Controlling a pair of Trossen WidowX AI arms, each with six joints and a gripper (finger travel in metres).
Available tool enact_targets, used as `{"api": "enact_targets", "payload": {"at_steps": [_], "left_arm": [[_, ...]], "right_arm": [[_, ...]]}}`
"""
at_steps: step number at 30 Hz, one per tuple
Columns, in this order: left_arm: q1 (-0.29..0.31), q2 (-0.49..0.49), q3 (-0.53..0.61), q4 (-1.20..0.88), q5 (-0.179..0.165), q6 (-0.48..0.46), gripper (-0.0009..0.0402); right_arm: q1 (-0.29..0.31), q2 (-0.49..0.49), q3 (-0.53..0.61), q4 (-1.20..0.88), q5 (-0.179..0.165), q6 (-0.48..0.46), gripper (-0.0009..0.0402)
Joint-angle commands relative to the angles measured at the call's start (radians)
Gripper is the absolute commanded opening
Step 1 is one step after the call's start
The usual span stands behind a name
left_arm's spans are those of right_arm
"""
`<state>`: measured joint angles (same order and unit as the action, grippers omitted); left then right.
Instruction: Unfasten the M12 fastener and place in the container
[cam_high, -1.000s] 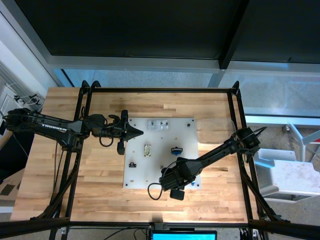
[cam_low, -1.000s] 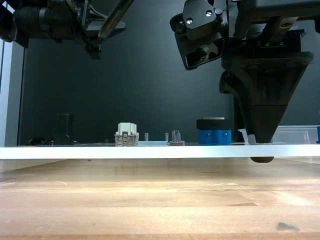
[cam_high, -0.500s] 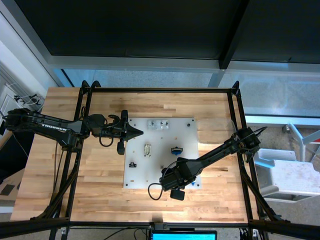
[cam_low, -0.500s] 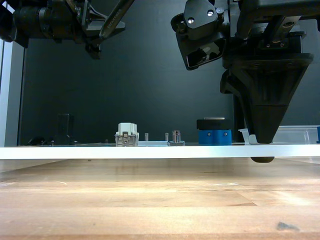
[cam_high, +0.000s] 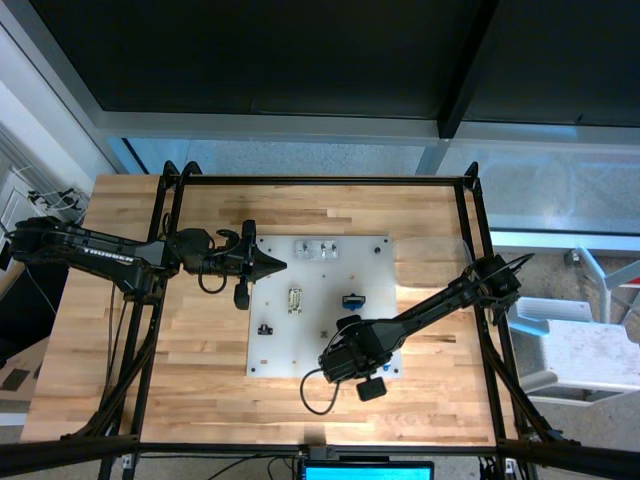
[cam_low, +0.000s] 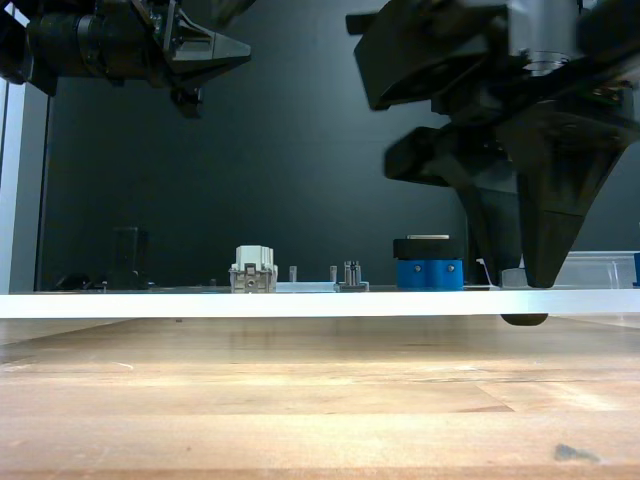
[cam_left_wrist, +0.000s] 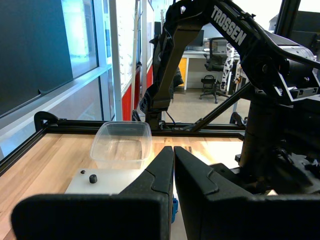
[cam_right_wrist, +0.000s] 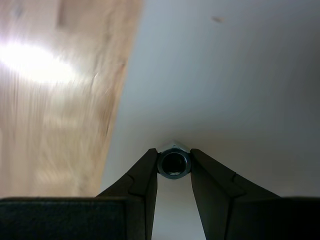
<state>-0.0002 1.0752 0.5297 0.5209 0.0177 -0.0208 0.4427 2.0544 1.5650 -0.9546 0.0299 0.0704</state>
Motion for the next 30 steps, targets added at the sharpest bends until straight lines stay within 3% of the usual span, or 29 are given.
{"api": "enact_targets", "payload": {"at_steps": [1,19,22,30], "left_arm": [[0.0,0.0,0.0,0.0,0.0,0.0,0.0],[0.0,0.0,0.0,0.0,0.0,0.0,0.0],[0.0,0.0,0.0,0.0,0.0,0.0,0.0],[0.0,0.0,0.0,0.0,0.0,0.0,0.0]], "right_arm": [[0.0,0.0,0.0,0.004,0.0,-0.22,0.0004],[0.0,-0.002,0.0,0.002,0.003,-0.991,0.0004],[0.0,-0.002,0.0,0.002,0.003,-1.053,0.0004],[0.0,-0.002,0.0,0.0,0.003,-1.052,0.0013]]}}
